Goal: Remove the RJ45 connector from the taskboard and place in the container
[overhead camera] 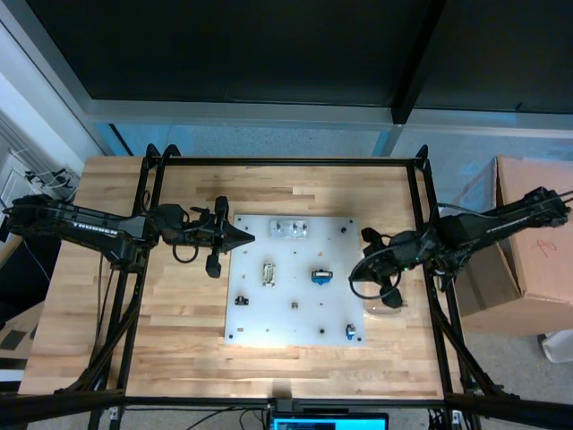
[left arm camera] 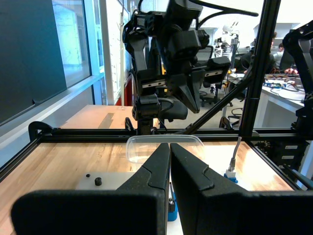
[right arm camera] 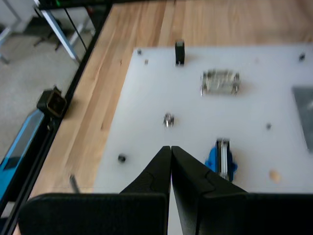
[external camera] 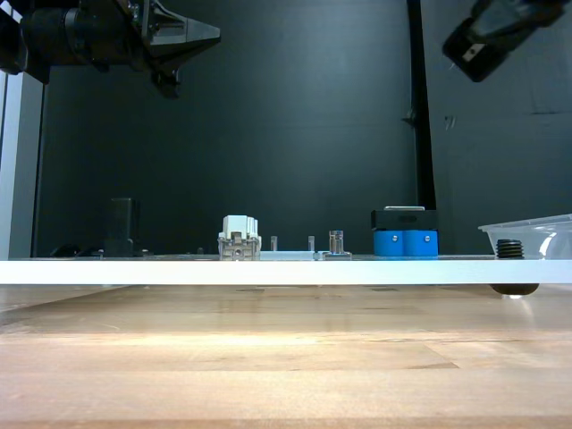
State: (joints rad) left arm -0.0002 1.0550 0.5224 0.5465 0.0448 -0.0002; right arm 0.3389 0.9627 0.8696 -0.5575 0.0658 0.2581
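My left gripper (overhead camera: 243,238) hung high over the left edge of the taskboard (overhead camera: 269,318). Its fingers were pressed together on nothing and pointed inward across the board. My right gripper (right arm camera: 170,149) was clenched the same way, empty. It was raised well above the board's right edge and tilted downward over the clear container (left arm camera: 134,149), which sat on the tabletop (overhead camera: 179,313) just beside that edge. The RJ45 connector (left arm camera: 230,173) stood upright in its blue seat (left arm camera: 231,180) near the board's near right corner. It looked fully in, with a short cable stub (left arm camera: 235,152) rising from it, well apart from both grippers. A white plug (overhead camera: 268,273) and a blue block (overhead camera: 320,276) sat mid-board.
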